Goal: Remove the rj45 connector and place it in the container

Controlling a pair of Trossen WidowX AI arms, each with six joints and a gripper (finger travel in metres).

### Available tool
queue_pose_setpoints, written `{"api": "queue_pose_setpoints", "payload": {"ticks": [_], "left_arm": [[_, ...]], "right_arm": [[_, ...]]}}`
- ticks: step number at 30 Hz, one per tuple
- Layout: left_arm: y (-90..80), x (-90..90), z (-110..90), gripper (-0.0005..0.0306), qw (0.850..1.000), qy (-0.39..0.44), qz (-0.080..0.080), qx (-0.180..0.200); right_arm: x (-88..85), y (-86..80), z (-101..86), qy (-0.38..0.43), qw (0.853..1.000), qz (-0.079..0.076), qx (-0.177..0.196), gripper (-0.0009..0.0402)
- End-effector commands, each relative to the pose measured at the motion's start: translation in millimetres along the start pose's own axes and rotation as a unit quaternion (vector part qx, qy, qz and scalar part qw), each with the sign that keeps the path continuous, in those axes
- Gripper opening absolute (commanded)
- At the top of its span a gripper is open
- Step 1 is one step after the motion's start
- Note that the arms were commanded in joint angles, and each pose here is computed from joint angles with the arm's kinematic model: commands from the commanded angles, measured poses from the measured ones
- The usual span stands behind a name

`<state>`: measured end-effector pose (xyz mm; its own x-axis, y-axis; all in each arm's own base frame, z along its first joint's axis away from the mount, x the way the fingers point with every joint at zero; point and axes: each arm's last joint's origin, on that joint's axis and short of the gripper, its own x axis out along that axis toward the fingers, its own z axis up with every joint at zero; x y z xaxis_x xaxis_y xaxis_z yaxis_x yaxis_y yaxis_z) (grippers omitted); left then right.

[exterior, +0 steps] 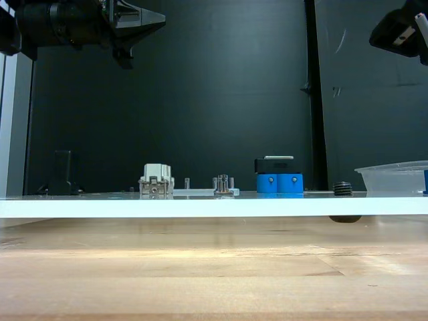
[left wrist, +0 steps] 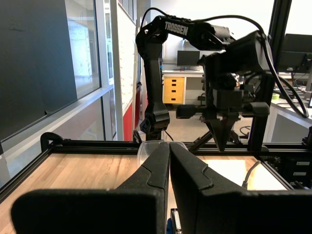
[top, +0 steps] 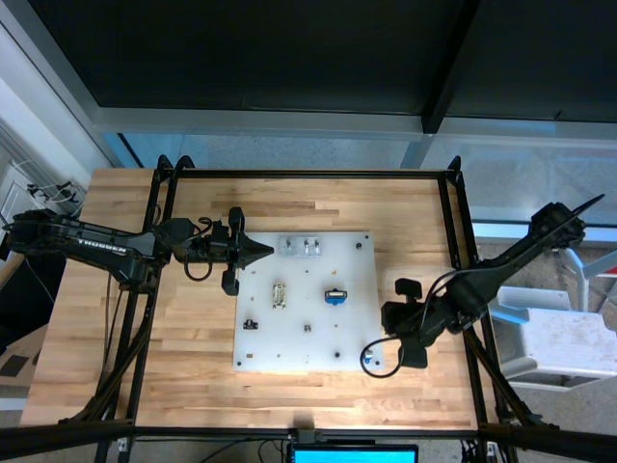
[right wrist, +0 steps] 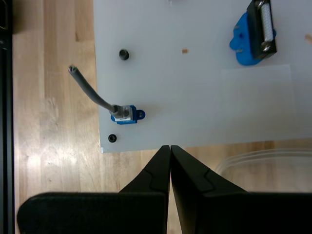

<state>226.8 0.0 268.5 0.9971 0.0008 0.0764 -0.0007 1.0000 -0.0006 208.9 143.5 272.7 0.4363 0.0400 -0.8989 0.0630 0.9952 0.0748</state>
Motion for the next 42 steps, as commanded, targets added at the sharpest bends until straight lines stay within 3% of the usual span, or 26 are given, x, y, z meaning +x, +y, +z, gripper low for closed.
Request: {"api": "queue_pose_setpoints", "payload": {"ticks": [1,8,18,23,37,42], "left_arm": [[0.1,0.0,0,0.0,1.0,0.0,0.0,0.0],[0.1,0.1,0,0.0,1.0,0.0,0.0,0.0],[0.0,0.1,0,0.0,1.0,0.0,0.0,0.0],[0.1,0.1,0,0.0,1.0,0.0,0.0,0.0],[0.0,0.1,0,0.0,1.0,0.0,0.0,0.0],[0.1,0.1,0,0.0,1.0,0.0,0.0,0.0]], "right_arm": [[5.2,8.0,-3.6,0.003,1.0,-0.007,-0.005,0.0],[12.6,16.1,-5.6,0.011,1.0,-0.008,-0.009,0.0026],[22.1,25.9,-0.2,0.005,1.0,-0.005,-0.01,0.015],[29.7,30.5,1.1,0.004,1.0,-0.004,-0.01,0.0191],[51.0,39.0,2.2,0.002,1.0,-0.016,-0.016,0.0201],[56.3,41.8,2.7,0.001,1.0,-0.014,-0.017,0.0201]]}}
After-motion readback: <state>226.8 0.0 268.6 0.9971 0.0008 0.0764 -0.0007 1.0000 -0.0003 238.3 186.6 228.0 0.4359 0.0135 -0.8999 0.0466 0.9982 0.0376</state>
